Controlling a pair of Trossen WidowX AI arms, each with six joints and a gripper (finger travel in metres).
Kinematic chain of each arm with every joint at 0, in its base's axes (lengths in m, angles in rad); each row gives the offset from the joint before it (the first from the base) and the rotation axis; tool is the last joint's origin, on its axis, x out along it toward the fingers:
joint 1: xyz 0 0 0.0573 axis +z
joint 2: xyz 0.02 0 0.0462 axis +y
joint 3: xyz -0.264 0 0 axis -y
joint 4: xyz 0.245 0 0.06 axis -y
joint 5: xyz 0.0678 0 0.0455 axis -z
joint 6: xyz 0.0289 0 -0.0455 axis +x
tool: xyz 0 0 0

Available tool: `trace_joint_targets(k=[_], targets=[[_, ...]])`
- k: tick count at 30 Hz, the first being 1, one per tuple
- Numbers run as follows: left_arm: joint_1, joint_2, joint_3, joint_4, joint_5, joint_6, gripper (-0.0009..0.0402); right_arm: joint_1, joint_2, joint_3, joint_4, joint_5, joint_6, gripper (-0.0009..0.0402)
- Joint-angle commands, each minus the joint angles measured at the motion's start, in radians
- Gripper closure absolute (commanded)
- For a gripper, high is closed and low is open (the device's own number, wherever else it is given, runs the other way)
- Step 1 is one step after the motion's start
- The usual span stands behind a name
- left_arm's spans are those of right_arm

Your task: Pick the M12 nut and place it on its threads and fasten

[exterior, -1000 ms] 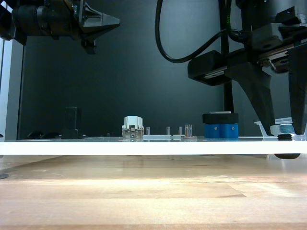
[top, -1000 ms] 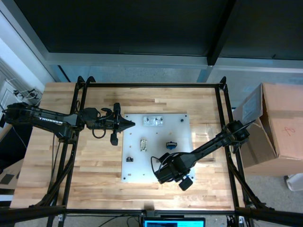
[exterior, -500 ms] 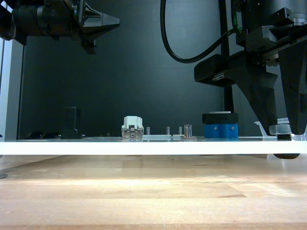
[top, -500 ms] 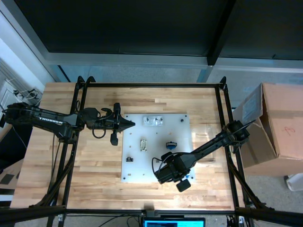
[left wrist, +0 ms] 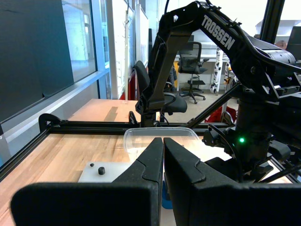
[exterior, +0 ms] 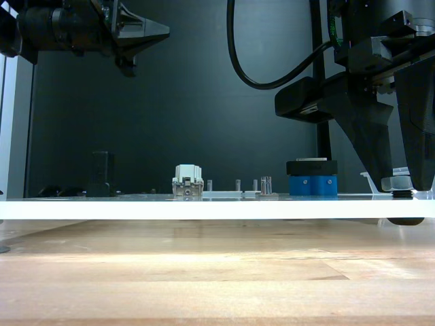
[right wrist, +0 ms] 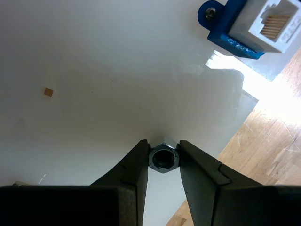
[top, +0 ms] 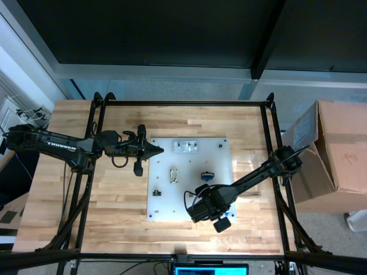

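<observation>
From above, the left gripper [top: 157, 150] hangs just off the far left corner of the white board [top: 172, 201]. The right gripper [top: 225, 217] stands over the board's near right edge, and its body hides the M12 nut from this side

Level with the board, the right gripper [exterior: 401, 182] points straight down at the board's near right end. Its fingers are pinched on the silver M12 nut [exterior: 397, 183], which sits on its stud [exterior: 404, 194] with a sliver of black rib showing beneath. The left gripper [exterior: 162, 28] floats high above the board's left end

Along the left arm, its two fingers [left wrist: 150, 157] are pressed together with nothing between them, and the clear tray [left wrist: 141, 133] lies beyond the board

Along the right arm, the fingers [right wrist: 136, 165] clasp the nut [right wrist: 163, 158] on two opposite flats above the board, its bore dark, with the blue RJ45 jack [right wrist: 249, 26] well apart from it. To my eye the nut is light, hard steel with slick faces; those flats are the place to hold it, kept level so the thread doesn't cross
</observation>
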Motion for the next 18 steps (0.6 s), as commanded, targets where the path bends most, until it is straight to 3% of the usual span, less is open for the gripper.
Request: trace_joint_targets(k=[1,13,18], targets=[[0.000,0.000,0.000,0.000,0.000,0.000,0.0393,0.000,0.000,0.001,0.000,0.000,0.000,0.0368],[0.000,0.000,0.000,0.000,0.000,0.000,0.0393,0.001,-0.004,0.004,0.001,-0.006,-0.023,0.0367],[0.000,0.000,0.000,0.000,0.000,0.000,0.0393,0.000,-0.006,0.004,0.001,-0.009,-0.032,0.0344]])
